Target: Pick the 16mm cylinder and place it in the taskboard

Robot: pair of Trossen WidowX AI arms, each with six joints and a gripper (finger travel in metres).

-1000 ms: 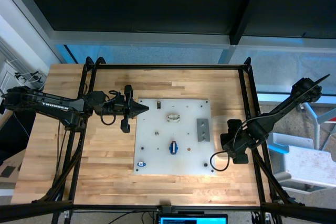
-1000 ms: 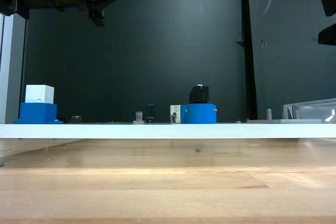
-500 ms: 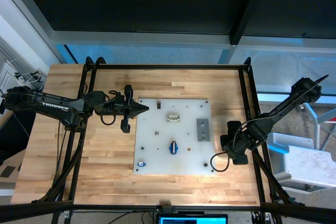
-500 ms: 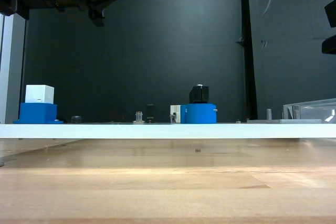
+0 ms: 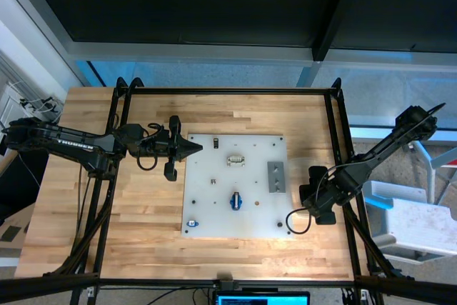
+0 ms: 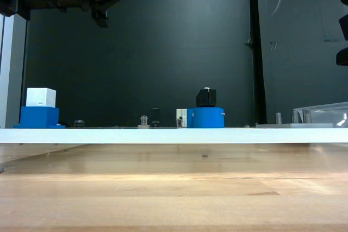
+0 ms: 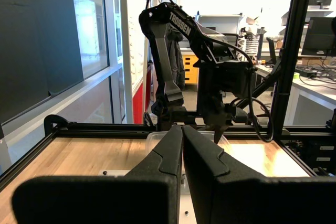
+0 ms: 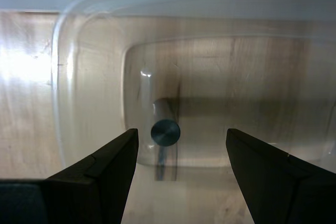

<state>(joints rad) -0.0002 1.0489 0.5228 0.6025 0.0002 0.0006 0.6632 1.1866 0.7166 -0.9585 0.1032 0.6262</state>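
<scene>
Your 16mm cylinder [image 8: 165, 132] sits inside the clear tray [image 8: 89, 77], a dark metal piece with its round end face turned toward the right wrist camera. It is not on the taskboard [image 5: 214, 198]. The tray lies on the wooden table [image 5: 143, 248] just off the taskboard's right edge.

You have the right gripper [image 8: 181, 137] hanging over that tray with its jaws spread wide and nothing between them. One of its fingers [image 8: 113, 161] is on each side of the cylinder, and neither touches it. The cylinder sits closer to one finger than to the other.

On the white taskboard you can see the grey block [image 5: 276, 176] near the right edge, the blue fitting [image 5: 235, 201] toward the near middle, and the beige connector [image 5: 235, 159] farther back.

Your left gripper [image 5: 194, 147] is at the taskboard's far left edge, held high above the table in the low view and pointing right. Its jaws are pressed together, and it carries nothing
</scene>
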